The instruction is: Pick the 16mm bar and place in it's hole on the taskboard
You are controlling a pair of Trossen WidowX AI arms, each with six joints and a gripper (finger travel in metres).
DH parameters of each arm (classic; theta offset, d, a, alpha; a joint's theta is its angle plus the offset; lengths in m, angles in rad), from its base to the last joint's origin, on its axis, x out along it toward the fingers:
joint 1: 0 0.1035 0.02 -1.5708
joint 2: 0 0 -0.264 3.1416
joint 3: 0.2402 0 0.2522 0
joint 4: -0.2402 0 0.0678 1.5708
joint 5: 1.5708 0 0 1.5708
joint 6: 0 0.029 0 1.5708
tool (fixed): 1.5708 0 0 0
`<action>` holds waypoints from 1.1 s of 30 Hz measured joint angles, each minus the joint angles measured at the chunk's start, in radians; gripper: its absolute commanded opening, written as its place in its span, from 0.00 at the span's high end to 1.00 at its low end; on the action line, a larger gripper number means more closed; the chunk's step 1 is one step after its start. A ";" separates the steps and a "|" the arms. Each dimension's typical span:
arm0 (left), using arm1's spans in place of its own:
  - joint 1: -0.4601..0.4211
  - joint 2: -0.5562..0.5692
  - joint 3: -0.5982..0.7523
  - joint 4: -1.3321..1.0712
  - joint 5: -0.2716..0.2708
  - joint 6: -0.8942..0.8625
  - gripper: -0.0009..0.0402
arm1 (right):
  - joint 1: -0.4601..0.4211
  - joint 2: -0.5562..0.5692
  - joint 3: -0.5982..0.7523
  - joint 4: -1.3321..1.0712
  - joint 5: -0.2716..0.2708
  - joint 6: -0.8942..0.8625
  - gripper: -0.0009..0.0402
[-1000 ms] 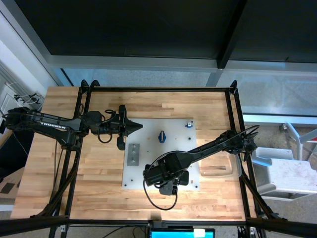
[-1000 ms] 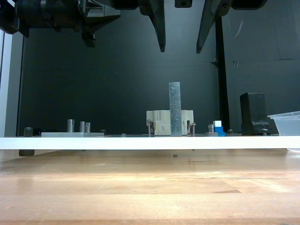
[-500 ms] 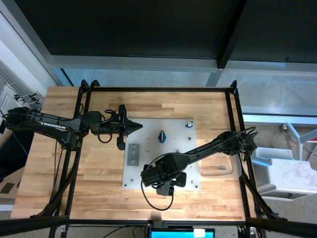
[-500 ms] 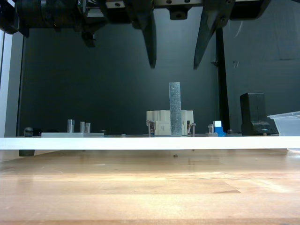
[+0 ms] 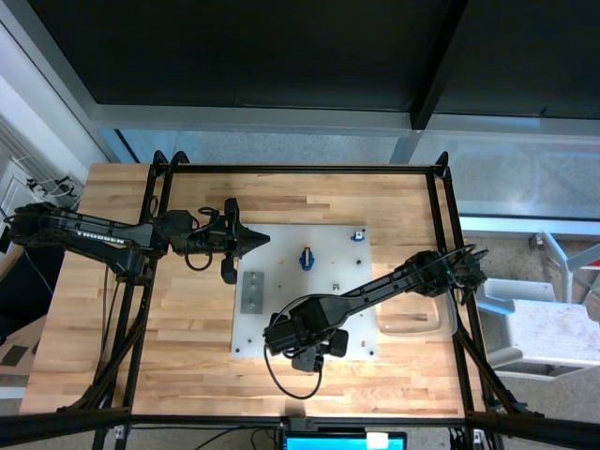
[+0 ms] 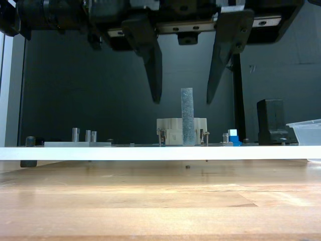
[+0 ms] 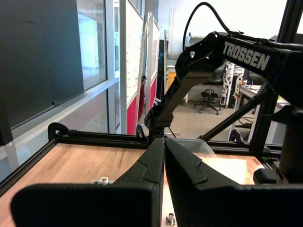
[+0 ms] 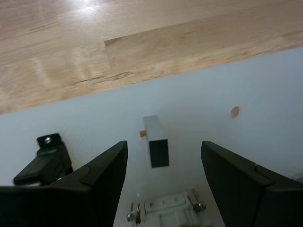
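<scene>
The 16mm bar (image 6: pixel 186 116) is a grey speckled bar standing upright on the white taskboard (image 5: pixel 281 300), held by nothing; whether its foot sits in a hole I cannot tell. The right wrist view looks down on its top, the bar (image 8: pixel 156 142). My right gripper (image 6: pixel 183 100) hangs open over it, one finger on each side of the bar's upper end and apart from it. From above, the right gripper (image 5: pixel 307 339) covers the bar. My left gripper (image 5: pixel 266 237) hovers shut over the board's far left corner, nothing in it, its fingers (image 7: pixel 156 158) pressed together.
A clear plastic tray (image 5: pixel 417 323) lies right of the board. On the board are a grey plate with short pegs (image 6: pixel 77 143), a beige connector block (image 6: pixel 170 131) behind the bar, a blue part (image 5: pixel 307 257) and a black block (image 6: pixel 271 120).
My right gripper has come down, open, until its fingertips flank the bar's top, shifting slightly left over the board. The bar and the left arm have not moved.
</scene>
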 measured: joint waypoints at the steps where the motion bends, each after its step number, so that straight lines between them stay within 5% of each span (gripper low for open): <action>1: 0.000 0.000 0.000 0.000 0.000 0.000 0.98 | 0.000 0.000 -0.006 0.001 -0.001 0.007 0.45; 20: 0.000 0.000 0.000 -0.024 0.000 0.000 0.98 | 0.000 0.002 -0.024 0.034 -0.004 0.024 0.47; 33: 0.000 0.000 0.000 -0.023 0.000 0.000 0.98 | 0.000 0.002 -0.027 0.030 -0.004 0.021 0.81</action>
